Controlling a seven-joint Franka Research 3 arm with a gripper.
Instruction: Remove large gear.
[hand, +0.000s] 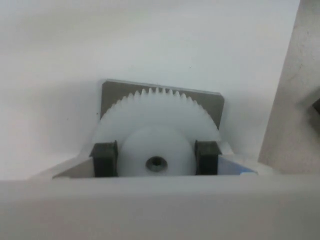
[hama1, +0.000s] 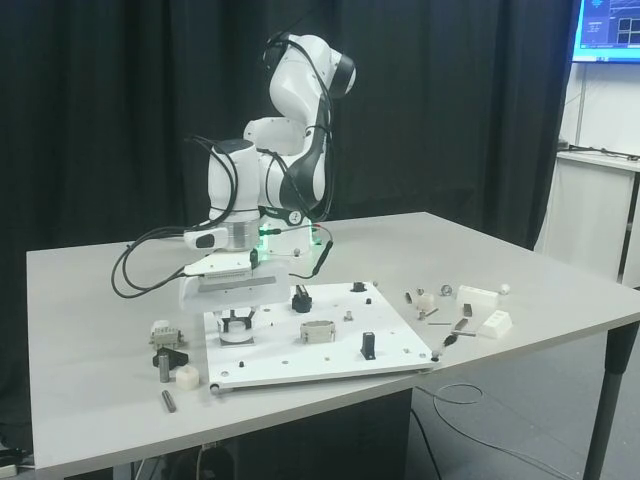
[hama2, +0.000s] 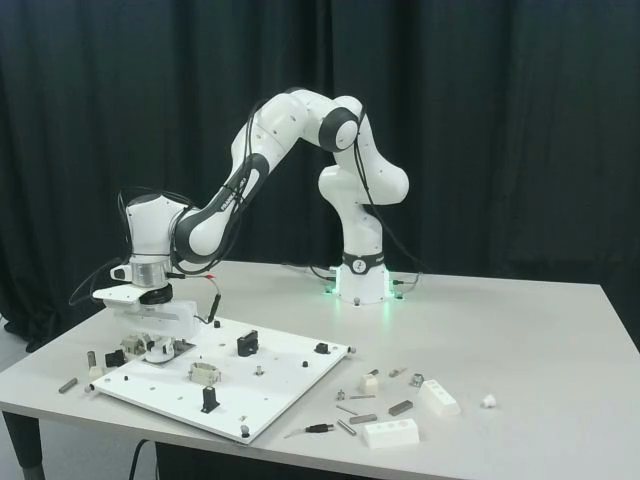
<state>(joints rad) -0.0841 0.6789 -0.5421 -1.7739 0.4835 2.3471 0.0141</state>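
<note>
Gripper (hand: 156, 159) before you pinches the large white toothed plastic gear (hand: 156, 134) by its hub, near the white assembly board's (hama1: 330, 365) edge; a grey plate (hand: 162, 100) lies underneath, small parts (hama1: 168, 352) just off-board.

- I see the grey desk (hama2: 520, 330) carrying a white assembly board (hama2: 290, 385).
- The arm's base (hama2: 362, 285) is bolted near the back.
- Small loose parts (hama2: 400, 415) lie beside the board, with white blocks (hama1: 485, 308) among them.
</note>
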